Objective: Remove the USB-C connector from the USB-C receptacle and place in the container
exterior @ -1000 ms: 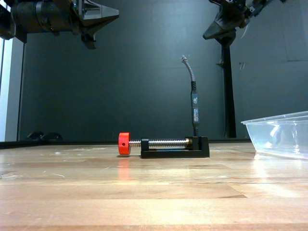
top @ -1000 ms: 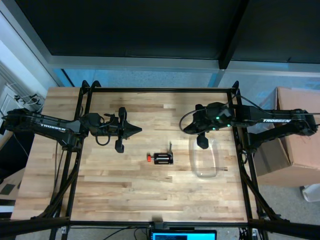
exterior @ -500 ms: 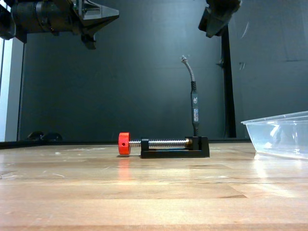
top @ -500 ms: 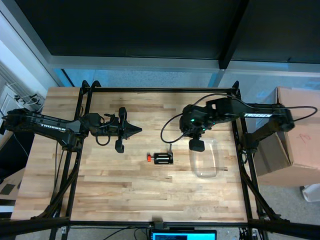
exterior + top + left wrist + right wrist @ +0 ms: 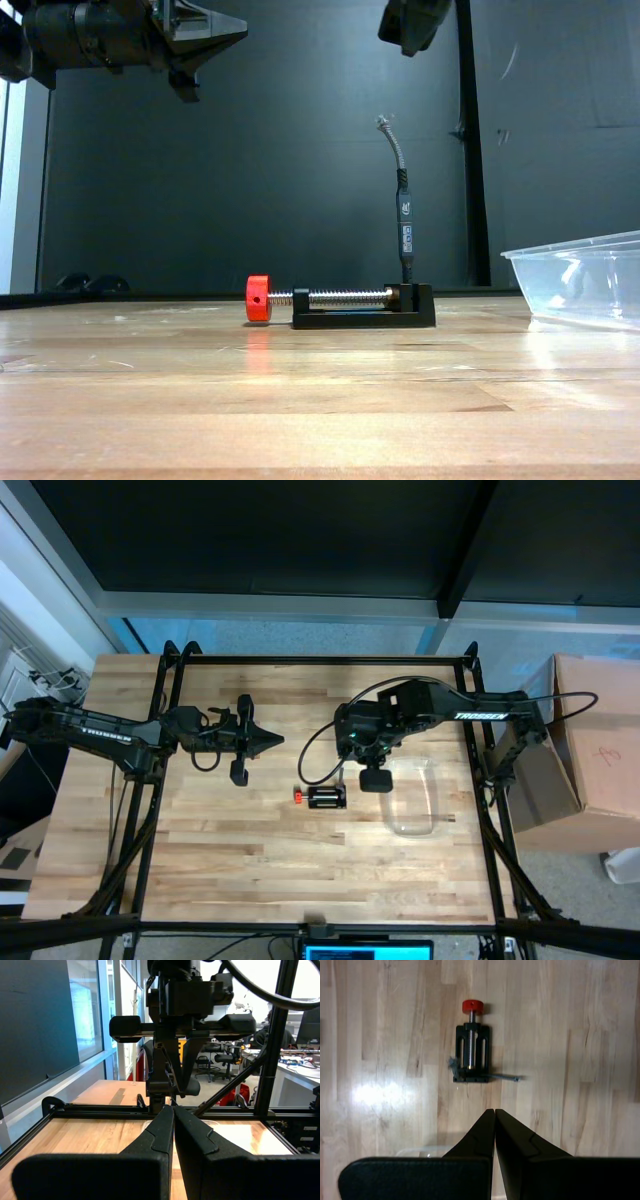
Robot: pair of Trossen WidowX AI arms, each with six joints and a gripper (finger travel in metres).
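Over the last second the right claw (image 5: 408,28) has swung away from the container (image 5: 410,826) and towards the vise (image 5: 326,798). It now hangs high over the vise end that carries the USB-C connector (image 5: 405,226). The left arm, the connector and the vise have not moved.

The right arm reaches in from its edge of the bench (image 5: 200,840) with the wrist bent, so the claw (image 5: 495,1112) points straight down. Its fingers are pressed together with nothing between them, well above the connector's cable (image 5: 392,145).

The left arm stretches out level, well off to the red knob (image 5: 258,298) side of the vise and far above it. The left claw (image 5: 272,740) points towards the right arm, its fingers (image 5: 165,1125) closed tight and empty.

The connector sits in its seat at the vise end opposite the red knob. It stands upright with its long axis vertical: plug end down, cable rising and bending towards the knob side to a frayed tip. The container rests on the bench beyond the vise's connector end, apart from it.
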